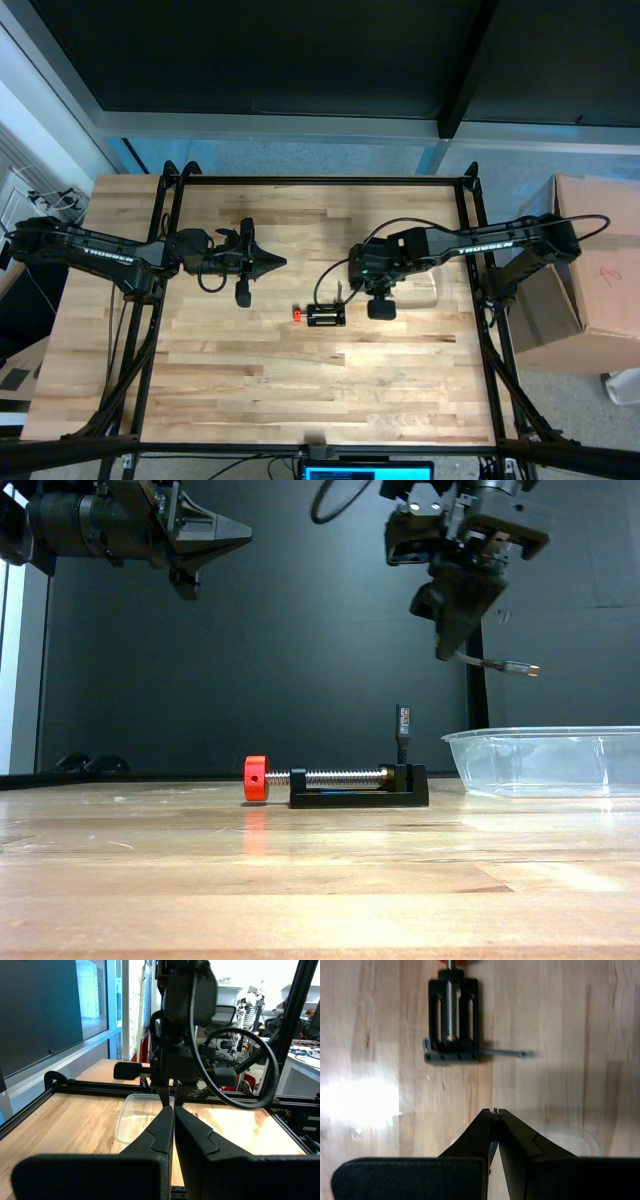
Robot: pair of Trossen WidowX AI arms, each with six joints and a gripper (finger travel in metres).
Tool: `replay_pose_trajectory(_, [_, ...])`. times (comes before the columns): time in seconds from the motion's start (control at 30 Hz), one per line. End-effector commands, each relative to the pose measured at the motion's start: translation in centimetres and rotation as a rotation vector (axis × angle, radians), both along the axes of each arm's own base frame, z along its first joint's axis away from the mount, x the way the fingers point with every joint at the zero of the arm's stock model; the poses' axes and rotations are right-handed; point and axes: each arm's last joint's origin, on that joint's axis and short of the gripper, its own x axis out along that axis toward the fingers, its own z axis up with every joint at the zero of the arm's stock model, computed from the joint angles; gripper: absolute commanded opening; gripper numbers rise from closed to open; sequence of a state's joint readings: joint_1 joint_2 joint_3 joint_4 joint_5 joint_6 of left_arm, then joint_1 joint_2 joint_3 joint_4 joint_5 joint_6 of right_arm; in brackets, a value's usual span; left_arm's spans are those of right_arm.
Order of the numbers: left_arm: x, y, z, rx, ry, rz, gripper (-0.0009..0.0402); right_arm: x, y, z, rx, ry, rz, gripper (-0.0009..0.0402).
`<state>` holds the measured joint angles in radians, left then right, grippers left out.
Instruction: Remove the USB-C connector from the USB-C receptacle and place in the container
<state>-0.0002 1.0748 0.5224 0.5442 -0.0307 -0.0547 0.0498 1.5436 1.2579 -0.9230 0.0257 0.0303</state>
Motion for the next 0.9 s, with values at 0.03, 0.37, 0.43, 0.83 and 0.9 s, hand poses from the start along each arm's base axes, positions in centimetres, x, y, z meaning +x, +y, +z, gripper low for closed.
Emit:
replay_pose_trajectory(0.03, [0.0, 0.0, 0.0, 0.0, 0.0, 0.0, 0.0, -1.1, -0.4, -0.6, -0.007, 0.028, 0.006, 0.0])
replay_pose_trajectory(0.37, [0.0, 0.0, 0.0, 0.0, 0.0, 0.0, 0.0, -4.5, -1.1, -3.9, -0.01, 0.138, -0.016, 0.0])
replay_pose_trajectory(0.43, [0.0, 0.0, 0.0, 0.0, 0.0, 0.0, 0.0, -5.1, -1.2, -4.7, -0.011, 0.151, -0.018, 0.0])
replay_pose_trajectory(0.83, [0.0, 0.0, 0.0, 0.0, 0.0, 0.0, 0.0, -5.8, -1.3, -6.3, -0.022, 0.173, -0.04, 0.0125])
replay_pose_trajectory(0.9, [0.0, 0.0, 0.0, 0.0, 0.0, 0.0, 0.0, -5.8, -1.3, -6.3, -0.024, 0.17, -0.04, 0.0152])
